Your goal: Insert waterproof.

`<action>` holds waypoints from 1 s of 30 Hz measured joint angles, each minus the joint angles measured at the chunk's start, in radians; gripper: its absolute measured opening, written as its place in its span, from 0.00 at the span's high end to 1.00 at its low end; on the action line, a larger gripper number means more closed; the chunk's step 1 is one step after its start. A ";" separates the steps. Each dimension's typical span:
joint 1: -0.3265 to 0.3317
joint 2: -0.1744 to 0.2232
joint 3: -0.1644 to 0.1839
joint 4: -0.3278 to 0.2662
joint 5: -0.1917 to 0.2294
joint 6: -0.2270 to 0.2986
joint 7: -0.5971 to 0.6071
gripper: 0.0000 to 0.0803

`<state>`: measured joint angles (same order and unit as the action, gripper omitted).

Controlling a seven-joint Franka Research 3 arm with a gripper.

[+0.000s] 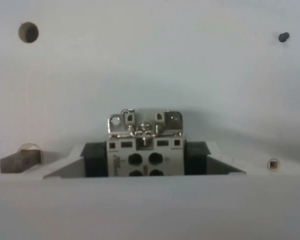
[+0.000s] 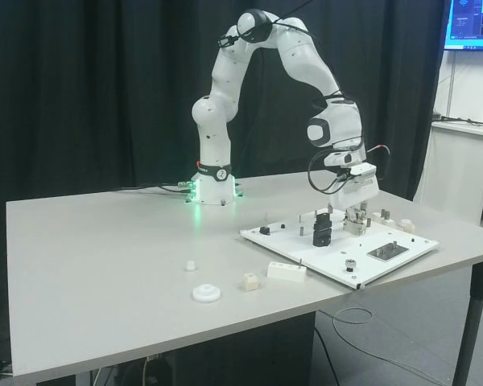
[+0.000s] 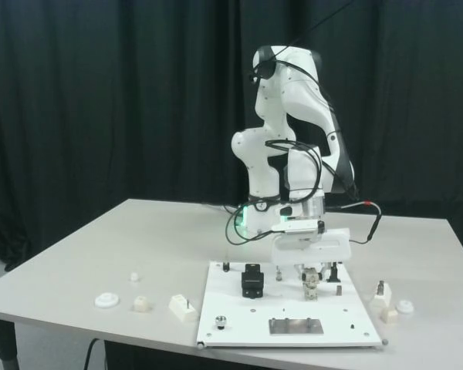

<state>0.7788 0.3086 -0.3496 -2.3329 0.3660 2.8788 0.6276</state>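
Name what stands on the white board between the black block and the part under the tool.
In the second room view, one small upright peg stands between the black block and the part under the tool.

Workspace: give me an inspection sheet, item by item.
Surface: grey table carrying a white board.
Job's things: white connector with four round holes, black pads flanking it, just above the board.
Clutter: loose white parts on the table, including a round disc and a block.
Grippers: gripper low over the board, shut on the connector.
Cables: black cable looping off the wrist.
Surroundings: black curtain; monitor.
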 joint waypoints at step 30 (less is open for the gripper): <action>0.000 0.000 0.005 -0.002 0.000 0.009 0.019 0.60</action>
<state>0.7789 0.3091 -0.3448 -2.3346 0.3664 2.8875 0.6466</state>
